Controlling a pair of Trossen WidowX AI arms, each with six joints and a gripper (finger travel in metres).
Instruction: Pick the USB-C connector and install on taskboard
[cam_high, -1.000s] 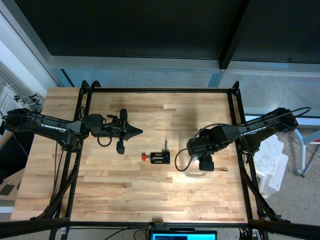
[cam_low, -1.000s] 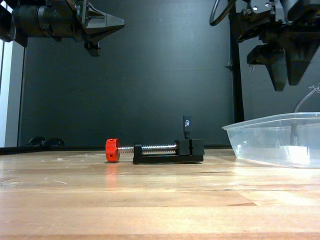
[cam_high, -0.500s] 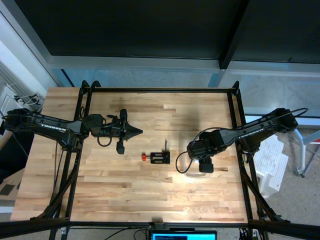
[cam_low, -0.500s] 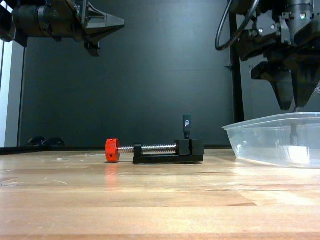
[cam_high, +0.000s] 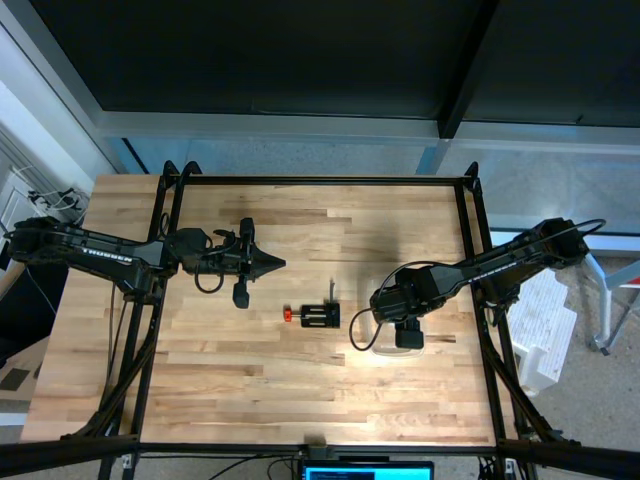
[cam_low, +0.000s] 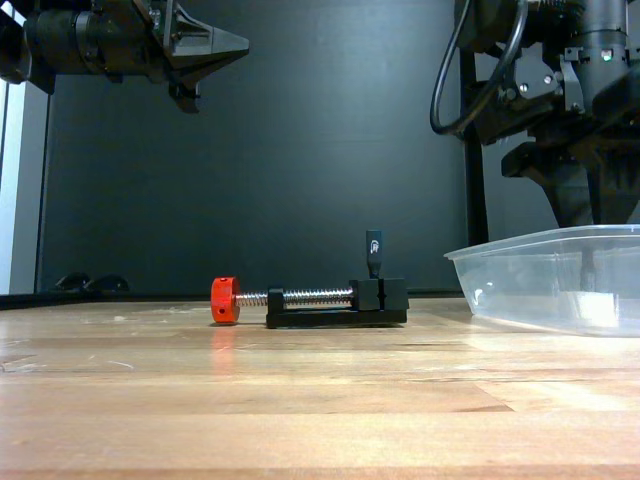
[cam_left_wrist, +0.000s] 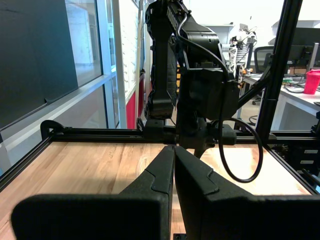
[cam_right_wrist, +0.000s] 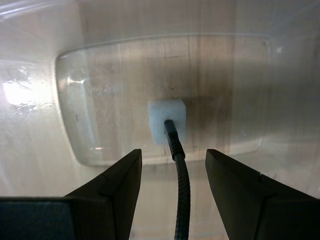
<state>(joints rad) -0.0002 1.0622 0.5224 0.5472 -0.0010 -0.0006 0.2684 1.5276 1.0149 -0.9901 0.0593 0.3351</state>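
The right hand (cam_right_wrist: 173, 151) hangs over the clear tray (cam_low: 500, 252), fingers apart on either side of the connector (cam_right_wrist: 171, 131). The connector stands in a small white square (cam_right_wrist: 167, 112) on the tray floor, with a dark flexible lead running up from it. The left hand (cam_left_wrist: 174, 150) is parked high over the far left of the tabletop (cam_low: 300, 400), its fingers pressed together, well away from everything.

What worries me is the grip height. If the hand closes too high, it will catch the bendy lead rather than the stiff plug, and the plug could then swing or twist on the way to the taskboard (cam_high: 318, 316). The white square may also cling and lift out with it. The tray looks light, so a fingertip pressing on its floor or wall could shove it along the tabletop.

The right wrist view is the only one that shows the plug sitting between the fingers, and the white square under it. From above, the arm covers all that. The low view gives the height instead: the fingertips are at about rim level, the connector is a thin dark stick behind the tray wall, and the taskboard's upright pin (cam_low: 373, 252) stands just left of the tray.
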